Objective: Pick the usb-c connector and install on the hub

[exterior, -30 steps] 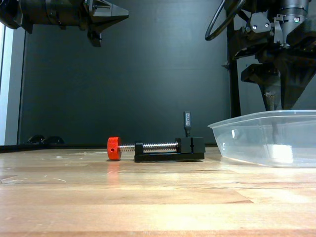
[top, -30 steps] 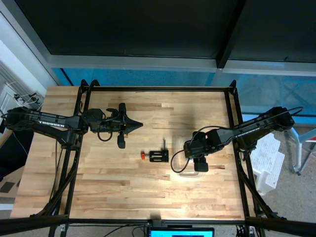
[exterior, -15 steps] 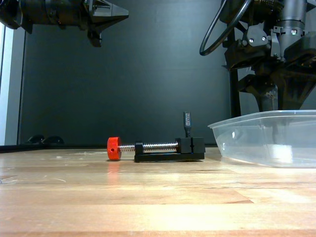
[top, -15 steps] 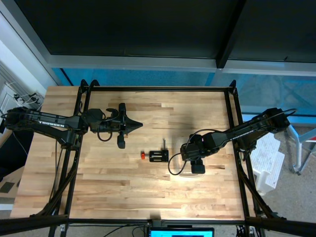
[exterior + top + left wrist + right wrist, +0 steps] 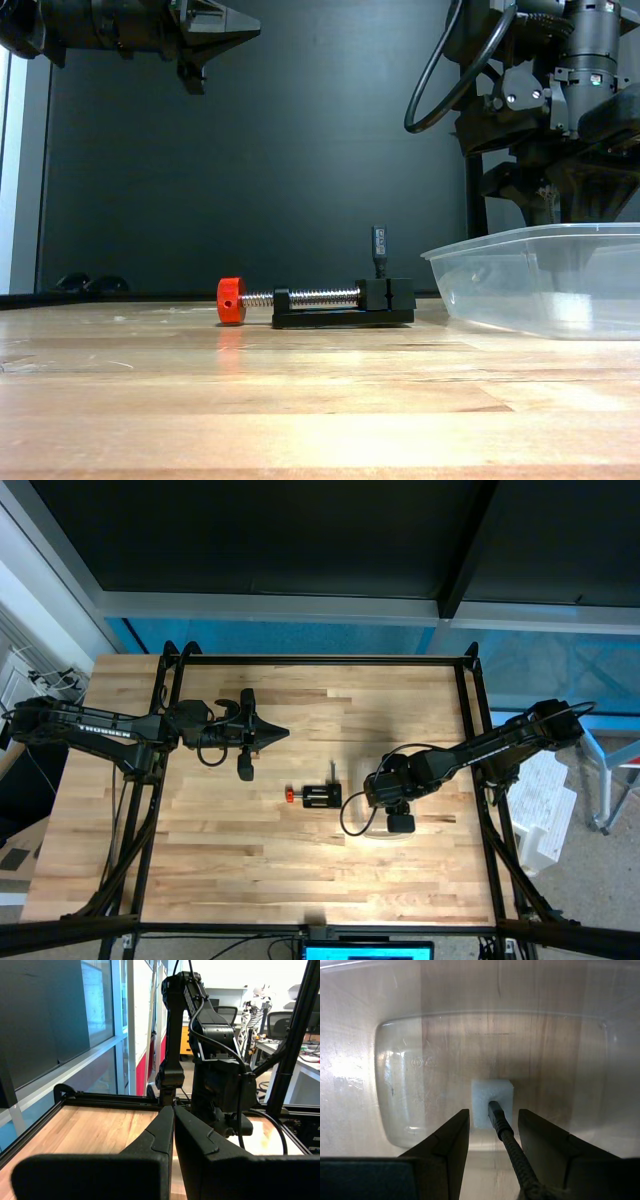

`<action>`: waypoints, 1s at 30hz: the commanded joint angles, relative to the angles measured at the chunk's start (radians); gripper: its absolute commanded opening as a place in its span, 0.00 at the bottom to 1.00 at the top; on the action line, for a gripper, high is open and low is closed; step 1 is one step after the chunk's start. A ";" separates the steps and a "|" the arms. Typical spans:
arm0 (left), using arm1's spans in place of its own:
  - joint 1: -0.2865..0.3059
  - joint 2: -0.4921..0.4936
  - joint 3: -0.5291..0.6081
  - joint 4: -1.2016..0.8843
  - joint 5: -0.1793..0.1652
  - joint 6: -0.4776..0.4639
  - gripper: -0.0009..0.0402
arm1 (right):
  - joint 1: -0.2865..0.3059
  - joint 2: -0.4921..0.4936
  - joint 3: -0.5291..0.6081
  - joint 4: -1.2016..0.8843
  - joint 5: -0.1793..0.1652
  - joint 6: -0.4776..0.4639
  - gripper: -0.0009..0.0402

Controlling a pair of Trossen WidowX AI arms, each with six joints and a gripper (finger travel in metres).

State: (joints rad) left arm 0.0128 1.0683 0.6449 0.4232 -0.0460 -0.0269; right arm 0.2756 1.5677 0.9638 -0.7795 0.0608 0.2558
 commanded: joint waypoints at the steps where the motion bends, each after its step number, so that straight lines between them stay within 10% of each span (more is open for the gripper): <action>1: 0.000 0.000 0.000 0.000 0.000 0.000 0.02 | 0.000 0.000 -0.002 0.008 0.000 -0.003 0.30; 30: 0.000 0.000 0.000 0.000 0.000 0.000 0.02 | 0.000 -0.003 -0.006 0.010 -0.002 -0.003 0.02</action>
State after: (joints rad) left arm 0.0128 1.0683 0.6449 0.4232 -0.0460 -0.0269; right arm 0.2756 1.5658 0.9577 -0.7708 0.0597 0.2523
